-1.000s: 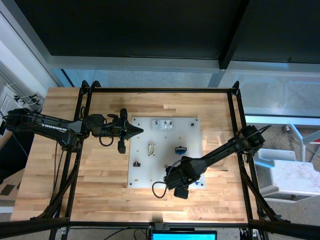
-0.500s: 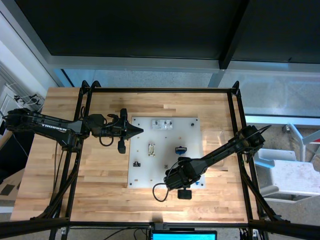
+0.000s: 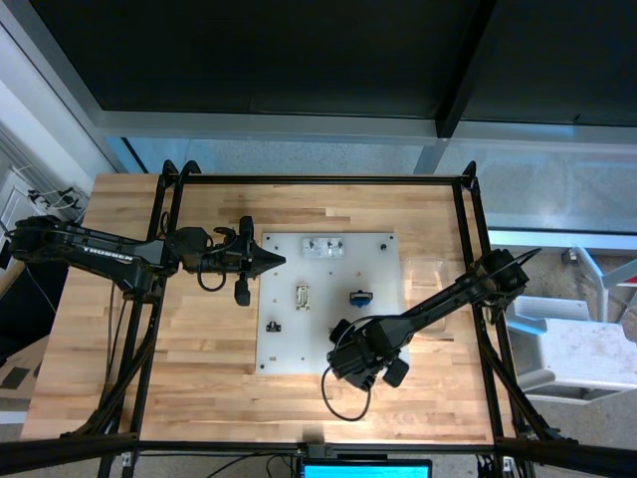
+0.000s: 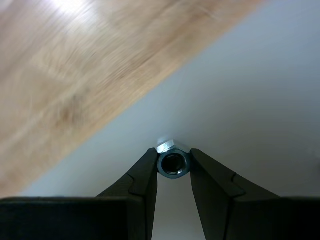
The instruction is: Unfasten the M12 fastener and place in the container
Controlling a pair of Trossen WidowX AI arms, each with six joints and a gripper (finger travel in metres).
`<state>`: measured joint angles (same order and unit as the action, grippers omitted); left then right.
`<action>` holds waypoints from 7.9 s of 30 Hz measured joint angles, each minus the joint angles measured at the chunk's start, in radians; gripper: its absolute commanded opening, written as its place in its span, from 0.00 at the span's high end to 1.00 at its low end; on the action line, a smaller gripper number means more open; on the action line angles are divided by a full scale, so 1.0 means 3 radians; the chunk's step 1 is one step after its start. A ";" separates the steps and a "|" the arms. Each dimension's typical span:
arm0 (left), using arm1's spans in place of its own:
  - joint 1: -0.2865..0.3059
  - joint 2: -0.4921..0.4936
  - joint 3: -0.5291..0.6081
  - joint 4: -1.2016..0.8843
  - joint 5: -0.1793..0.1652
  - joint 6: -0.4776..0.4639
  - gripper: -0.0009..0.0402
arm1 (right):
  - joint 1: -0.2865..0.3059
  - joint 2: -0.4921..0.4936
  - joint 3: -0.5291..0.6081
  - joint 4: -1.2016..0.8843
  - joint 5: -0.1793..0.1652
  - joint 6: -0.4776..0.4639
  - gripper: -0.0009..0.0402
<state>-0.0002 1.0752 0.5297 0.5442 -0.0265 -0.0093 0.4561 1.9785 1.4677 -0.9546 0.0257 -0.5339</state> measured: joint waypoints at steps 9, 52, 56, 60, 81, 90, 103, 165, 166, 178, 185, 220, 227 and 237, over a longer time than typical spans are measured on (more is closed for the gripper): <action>0.0000 0.0000 0.0001 -0.0001 -0.0001 0.0000 0.98 | 0.0000 -0.0008 0.0000 0.0122 -0.0008 -0.0867 0.96; 0.0000 0.0000 0.0001 -0.0001 0.0000 -0.0001 0.98 | 0.0056 -0.0397 -0.0070 -0.0089 -0.0081 0.2958 0.73; 0.0000 -0.0001 0.0000 0.0000 -0.0001 0.0000 0.98 | 0.0057 -0.0406 -0.0141 -0.0067 -0.0301 0.3079 1.00; 0.0000 -0.0001 0.0000 0.0000 0.0000 -0.0001 0.98 | 0.0058 -0.0407 -0.0179 -0.0055 -0.0427 0.3068 0.97; 0.0000 0.0000 0.0000 0.0000 0.0000 0.0000 0.98 | 0.0006 -0.0407 -0.0610 0.0544 -0.0415 0.3063 0.98; 0.0000 -0.0001 0.0000 -0.0001 0.0000 0.0000 0.98 | -0.0009 -0.0529 -0.0612 0.0238 0.0711 0.3162 0.98; 0.0000 -0.0001 0.0001 -0.0001 -0.0001 0.0000 0.98 | 0.0005 -0.0640 -0.0484 0.0146 -0.0085 0.3258 0.98; 0.0000 -0.0001 0.0001 -0.0001 -0.0001 0.0000 0.98 | 0.0034 -0.0591 -0.0622 0.0117 0.0586 0.3760 0.98; 0.0000 -0.0001 0.0001 0.0000 0.0000 0.0000 0.98 | 0.0032 -0.0610 -0.0622 0.0120 0.0542 0.3768 0.98; 0.0000 -0.0001 0.0001 -0.0001 -0.0001 -0.0001 0.98 | 0.0079 -0.0605 -0.0549 0.0468 -0.0334 0.3642 0.98; 0.0000 0.0000 0.0001 -0.0001 -0.0001 -0.0001 0.98 | 0.0088 -0.0436 -0.0567 0.0632 -0.0356 0.3597 0.98; 0.0000 -0.0001 0.0000 -0.0001 -0.0001 0.0000 0.98 | 0.0093 -0.0492 -0.0535 0.0032 0.0778 0.3855 0.98; 0.0000 -0.0001 0.0000 -0.0001 -0.0001 0.0000 0.98 | 0.0089 -0.0524 -0.0398 0.0018 0.0134 0.3848 0.98; 0.0000 -0.0001 0.0000 0.0001 -0.0001 0.0000 0.98 | 0.0094 -0.0484 -0.0374 0.0277 -0.0435 0.3714 0.98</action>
<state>-0.0002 1.0748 0.5297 0.5446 -0.0269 -0.0093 0.4843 1.8332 1.3556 -0.8715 -0.1047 0.5804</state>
